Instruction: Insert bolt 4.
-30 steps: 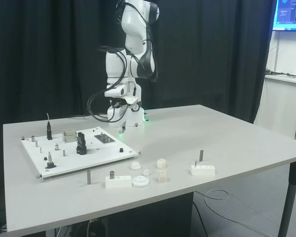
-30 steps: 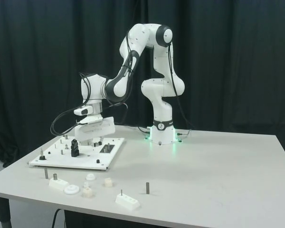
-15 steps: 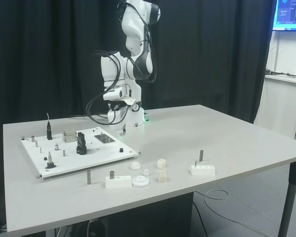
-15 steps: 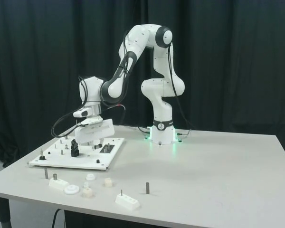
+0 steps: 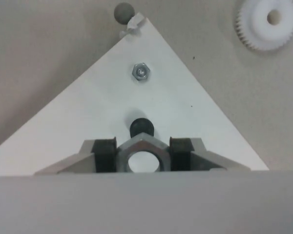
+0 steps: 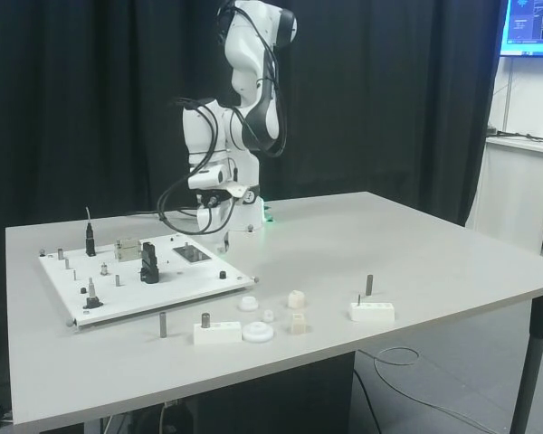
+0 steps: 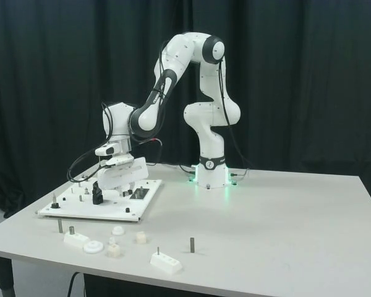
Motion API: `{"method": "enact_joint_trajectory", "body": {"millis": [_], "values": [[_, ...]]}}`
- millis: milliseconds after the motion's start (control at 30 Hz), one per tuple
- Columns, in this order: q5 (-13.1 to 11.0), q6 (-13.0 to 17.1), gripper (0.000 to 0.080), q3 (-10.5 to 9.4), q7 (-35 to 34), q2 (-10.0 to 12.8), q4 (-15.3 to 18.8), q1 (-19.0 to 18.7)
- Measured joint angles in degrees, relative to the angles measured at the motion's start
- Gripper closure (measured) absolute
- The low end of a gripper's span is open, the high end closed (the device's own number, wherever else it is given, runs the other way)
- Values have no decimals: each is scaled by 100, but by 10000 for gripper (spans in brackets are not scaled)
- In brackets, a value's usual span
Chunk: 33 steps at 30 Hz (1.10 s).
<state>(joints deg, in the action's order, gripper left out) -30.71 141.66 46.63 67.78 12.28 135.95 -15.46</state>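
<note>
Grey hex-headed bolt (image 5: 141, 155) clamped between black pads, above white board (image 5: 88, 131).

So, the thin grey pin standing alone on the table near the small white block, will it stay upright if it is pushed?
Probably not: the pin stands tall on a narrow end, so a side push likely tips it. It looks round, so it may then roll on the flat table. It looks like metal, so it is probably stiff.

You are looking at a robotics lab: black curtains (image 7: 309, 80) fill the background, a white arm (image 7: 173, 68) is bolted mid-frame on a grey table (image 7: 278, 229), with a wall screen (image 6: 532, 27) at upper right.
</note>
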Motion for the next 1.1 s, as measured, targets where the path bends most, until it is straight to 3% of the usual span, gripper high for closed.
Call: {"method": "enact_joint_trajectory", "body": {"millis": [633,1100], "values": [[-616,0,574,-5,728,427,-89,3],[-996,-10,574,-16,1059,613,-103,3]]}}
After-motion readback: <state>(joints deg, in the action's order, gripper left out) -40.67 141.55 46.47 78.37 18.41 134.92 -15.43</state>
